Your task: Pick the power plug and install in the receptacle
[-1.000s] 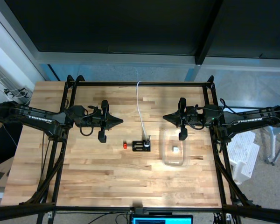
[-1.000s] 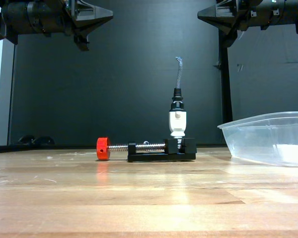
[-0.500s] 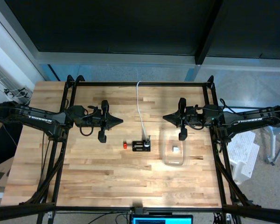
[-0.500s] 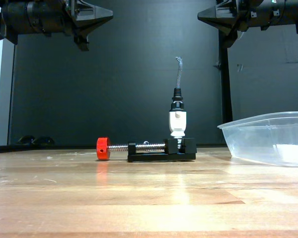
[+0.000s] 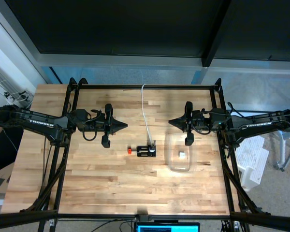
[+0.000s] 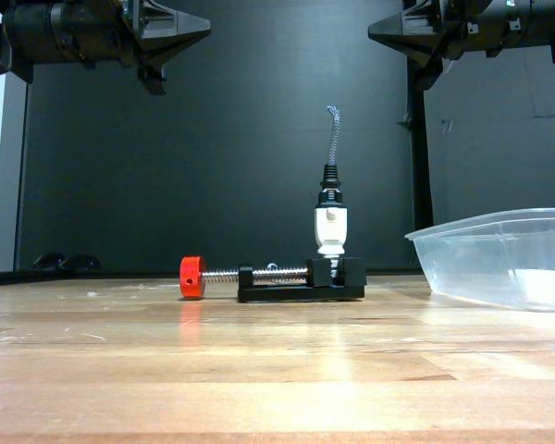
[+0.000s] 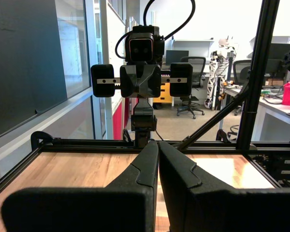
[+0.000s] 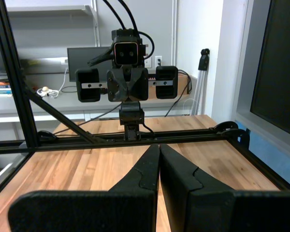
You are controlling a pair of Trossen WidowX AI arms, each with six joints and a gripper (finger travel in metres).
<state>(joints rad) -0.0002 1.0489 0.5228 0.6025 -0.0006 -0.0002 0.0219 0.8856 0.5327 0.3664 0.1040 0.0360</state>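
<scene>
The left gripper (image 6: 202, 35) and right gripper (image 6: 376, 33) hung high, tips facing. Below, the receptacle (image 6: 330, 228) stood upright in the clamp (image 6: 301, 279), knob (image 6: 192, 277) leftward; the tray (image 6: 499, 259) sat to its right on the table (image 6: 259, 370).

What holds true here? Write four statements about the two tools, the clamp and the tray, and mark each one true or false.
1. The left tool hangs high over the table, shut and empty. True.
2. The right tool is down inside the tray. False: it hangs high in the air, shut and empty, beyond the tray's far end.
3. The orange knob sticks out of the clamp toward the left arm's side. True.
4. The white cable lies coiled in the tray. False: it runs from the socket in the clamp to the table's far edge.
</scene>
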